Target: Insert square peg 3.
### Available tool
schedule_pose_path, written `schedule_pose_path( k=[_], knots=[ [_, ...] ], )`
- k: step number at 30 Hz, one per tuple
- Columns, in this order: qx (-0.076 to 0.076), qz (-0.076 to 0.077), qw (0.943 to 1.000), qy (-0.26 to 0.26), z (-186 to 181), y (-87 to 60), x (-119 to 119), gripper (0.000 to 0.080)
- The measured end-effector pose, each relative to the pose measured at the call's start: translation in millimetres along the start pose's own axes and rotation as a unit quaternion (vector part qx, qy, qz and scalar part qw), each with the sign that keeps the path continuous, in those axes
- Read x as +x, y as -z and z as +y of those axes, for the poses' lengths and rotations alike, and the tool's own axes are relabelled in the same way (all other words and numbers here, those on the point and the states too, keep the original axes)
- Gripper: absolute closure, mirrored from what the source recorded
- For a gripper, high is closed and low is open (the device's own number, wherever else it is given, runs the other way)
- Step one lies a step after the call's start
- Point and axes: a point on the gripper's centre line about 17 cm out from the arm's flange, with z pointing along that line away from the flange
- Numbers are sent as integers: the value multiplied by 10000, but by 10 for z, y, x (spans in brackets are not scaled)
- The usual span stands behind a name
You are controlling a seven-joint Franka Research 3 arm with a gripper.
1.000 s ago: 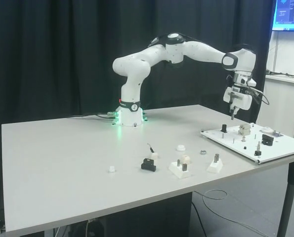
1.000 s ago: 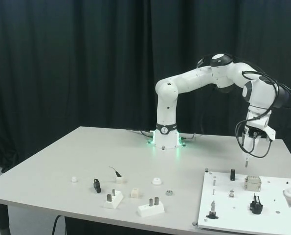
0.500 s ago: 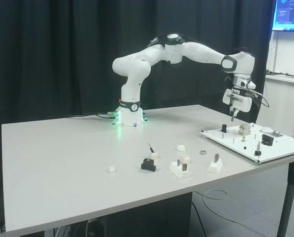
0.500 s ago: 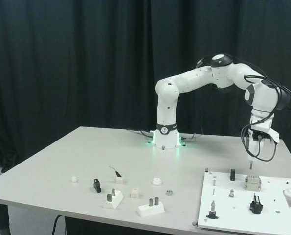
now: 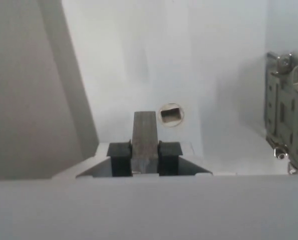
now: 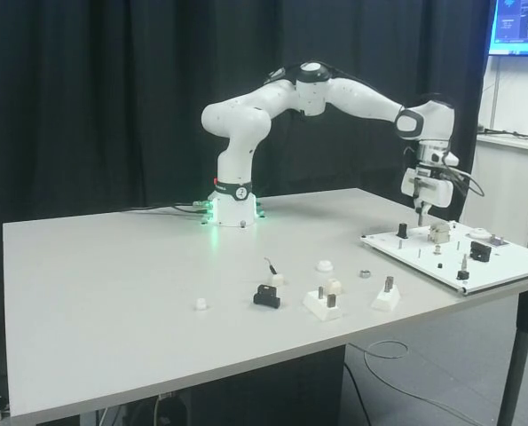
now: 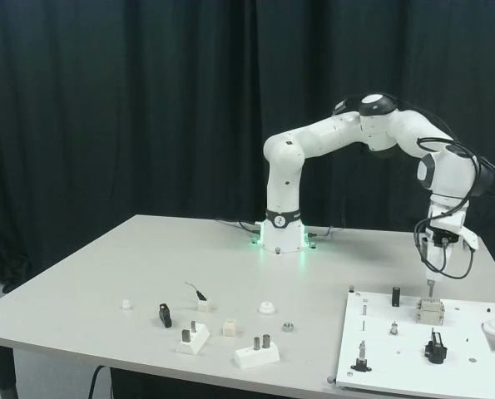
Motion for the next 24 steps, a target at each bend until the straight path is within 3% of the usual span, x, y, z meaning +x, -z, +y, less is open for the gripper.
schedule_pose_path(
  k=[10,24],
  knots=[
    [-31,56,9998,-188,103,-53,-62,692],
    [91,117,9999,-29,129,-152,-77,692]
  ],
)
